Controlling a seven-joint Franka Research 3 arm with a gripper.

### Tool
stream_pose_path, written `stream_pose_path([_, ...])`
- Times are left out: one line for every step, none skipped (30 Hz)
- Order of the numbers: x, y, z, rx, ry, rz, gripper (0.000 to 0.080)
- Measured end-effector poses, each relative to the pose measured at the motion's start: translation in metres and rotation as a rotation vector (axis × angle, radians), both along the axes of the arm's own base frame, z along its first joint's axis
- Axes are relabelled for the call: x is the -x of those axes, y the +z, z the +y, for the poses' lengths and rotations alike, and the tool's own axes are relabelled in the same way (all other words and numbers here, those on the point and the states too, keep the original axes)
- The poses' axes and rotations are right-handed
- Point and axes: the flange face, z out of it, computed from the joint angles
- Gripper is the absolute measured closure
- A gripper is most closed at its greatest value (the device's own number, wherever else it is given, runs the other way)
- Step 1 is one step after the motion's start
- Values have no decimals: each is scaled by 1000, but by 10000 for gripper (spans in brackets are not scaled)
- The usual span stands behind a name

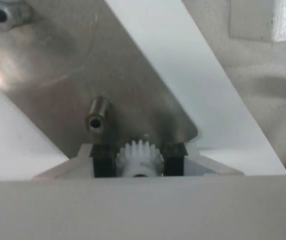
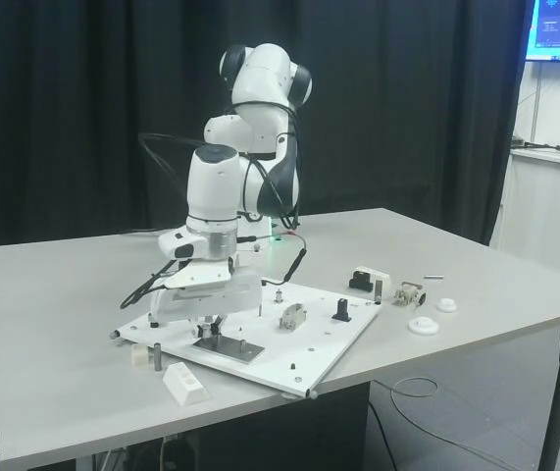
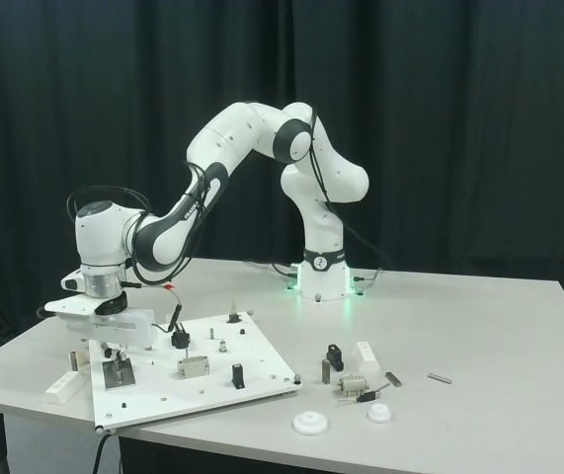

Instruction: Remove small gear.

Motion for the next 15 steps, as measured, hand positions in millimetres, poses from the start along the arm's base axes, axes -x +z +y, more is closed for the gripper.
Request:
stream_pose_path([0, 0, 0, 0, 0, 0, 604])
stream_pose_path([0, 0, 0, 0, 0, -1, 604])
stream_pose_path([0, 1, 0, 0, 2, -1, 604])
stream_pose_path([0, 1, 0, 1, 3, 0, 604])
stream_pose_path([0, 2, 0, 1, 4, 0, 604])
stream_pose_path([0, 2, 0, 1, 5, 1, 604])
stream_pose_path([0, 3, 0, 1, 7, 2, 604])
stream_pose_path([-1, 4, 0, 0, 9, 3, 604])
stream_pose_path([-1, 5, 0, 0, 13, 5, 604])
stream_pose_path([-1, 6, 0, 0, 19, 6, 604])
stream_pose_path([-1, 7, 0, 0, 25, 7, 604])
stream_pose_path([-1, 8, 0, 0, 31, 8, 604])
stream_pose_path([-1, 9, 0, 0, 36, 10, 604])
stream_pose_path([-1, 10, 0, 0, 39, 11, 604])
stream_pose_path([-2, 12, 0, 2, 42, 12, 604])
